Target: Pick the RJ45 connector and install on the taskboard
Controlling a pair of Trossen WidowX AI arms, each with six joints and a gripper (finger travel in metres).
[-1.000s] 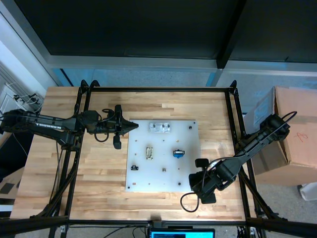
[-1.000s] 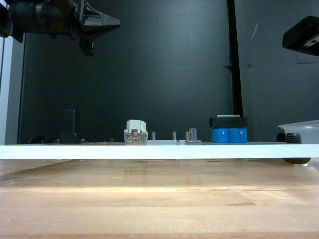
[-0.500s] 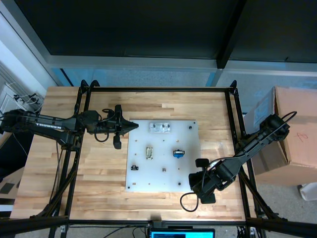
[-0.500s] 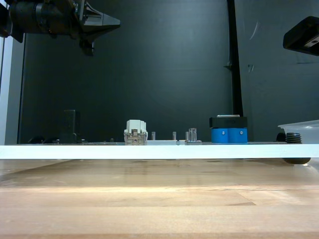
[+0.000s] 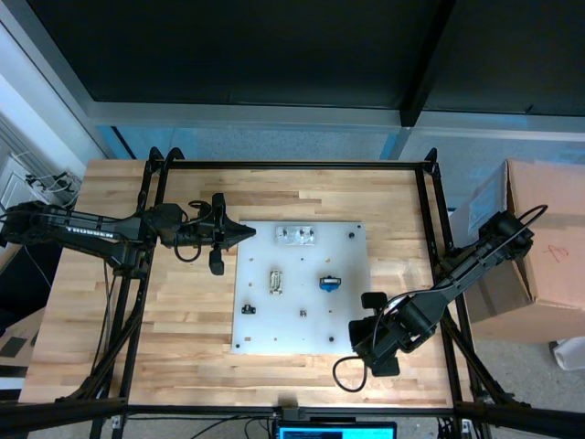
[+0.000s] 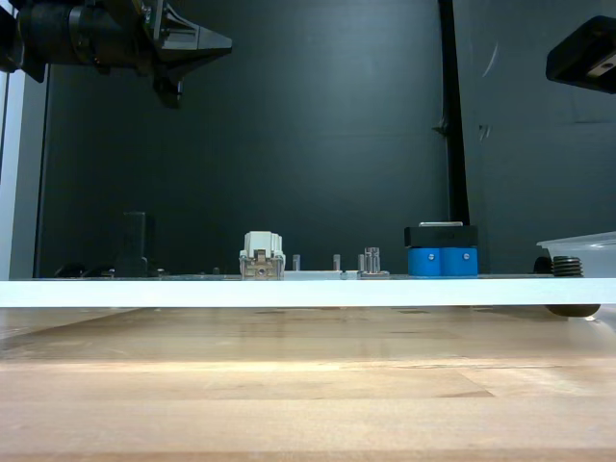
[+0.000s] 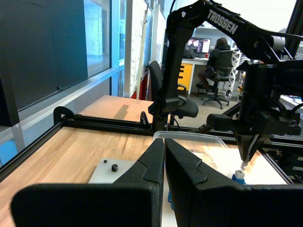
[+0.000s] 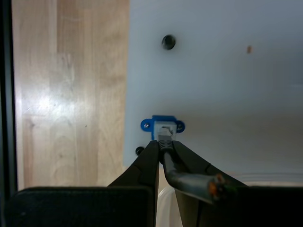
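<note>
Looking down on a pale wooden plank surface (image 5: pixel 183 311) ringed by a black metal frame (image 5: pixel 292 165), carrying a white square task board (image 5: pixel 302 331), beside a brown cardboard box (image 5: pixel 544 247). Finding the left claw (image 5: pixel 249 233) pressed together, bare, high over the board's left edge. Finding the right claw (image 8: pixel 163 144) clamped on the small grey RJ45 connector (image 8: pixel 164 137), aiming at the blue socket (image 8: pixel 162 125), clear of it.

Two arms, two grippers: the left gripper (image 5: pixel 249 234), pinched together, over the board's far left edge; the right gripper (image 8: pixel 164 142) above its near right corner, clamping the one RJ45 connector (image 8: pixel 164 136). One white task board (image 5: pixel 292 320), one blue socket (image 8: pixel 162 126), one cream connector block (image 5: pixel 275 281), one cardboard box (image 5: pixel 544 247).
</note>
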